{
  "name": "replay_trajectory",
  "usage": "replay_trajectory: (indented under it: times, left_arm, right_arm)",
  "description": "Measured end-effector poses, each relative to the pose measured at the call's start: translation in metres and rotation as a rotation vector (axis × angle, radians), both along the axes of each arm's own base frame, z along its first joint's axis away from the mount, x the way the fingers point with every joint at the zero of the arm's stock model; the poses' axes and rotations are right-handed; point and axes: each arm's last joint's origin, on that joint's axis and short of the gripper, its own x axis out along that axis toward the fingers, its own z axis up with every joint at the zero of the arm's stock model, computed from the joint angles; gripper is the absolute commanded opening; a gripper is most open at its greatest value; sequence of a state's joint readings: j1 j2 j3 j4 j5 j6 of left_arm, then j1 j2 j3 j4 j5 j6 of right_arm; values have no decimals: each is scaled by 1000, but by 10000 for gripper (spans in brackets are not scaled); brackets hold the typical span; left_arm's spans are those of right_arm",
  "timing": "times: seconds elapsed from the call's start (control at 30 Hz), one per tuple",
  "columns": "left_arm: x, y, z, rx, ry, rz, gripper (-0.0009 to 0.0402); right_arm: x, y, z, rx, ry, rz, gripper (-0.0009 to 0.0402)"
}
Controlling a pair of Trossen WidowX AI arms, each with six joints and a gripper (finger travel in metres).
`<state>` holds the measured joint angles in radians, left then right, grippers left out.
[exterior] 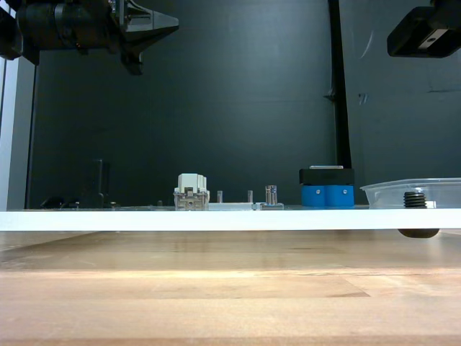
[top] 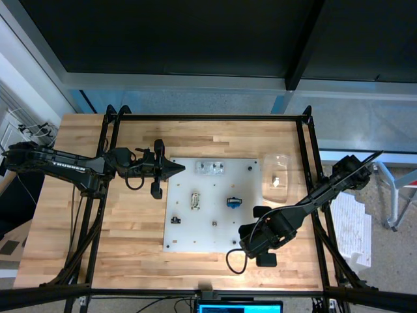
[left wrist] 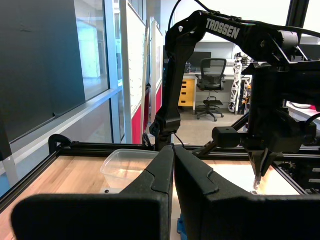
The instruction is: Pick the RJ45 connector and install on taskboard
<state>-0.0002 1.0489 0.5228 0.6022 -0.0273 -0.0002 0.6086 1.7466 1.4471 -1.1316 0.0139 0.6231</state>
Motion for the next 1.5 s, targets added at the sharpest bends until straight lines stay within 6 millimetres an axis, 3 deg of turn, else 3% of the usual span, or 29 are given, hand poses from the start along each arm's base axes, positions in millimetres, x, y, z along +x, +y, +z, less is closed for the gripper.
replay_trajectory:
  times: [1.5]
  left_arm:
    - [0,0,0,0,0,0,0]
  right_arm:
    - [-2,5,-18,-15,-11,17,0]
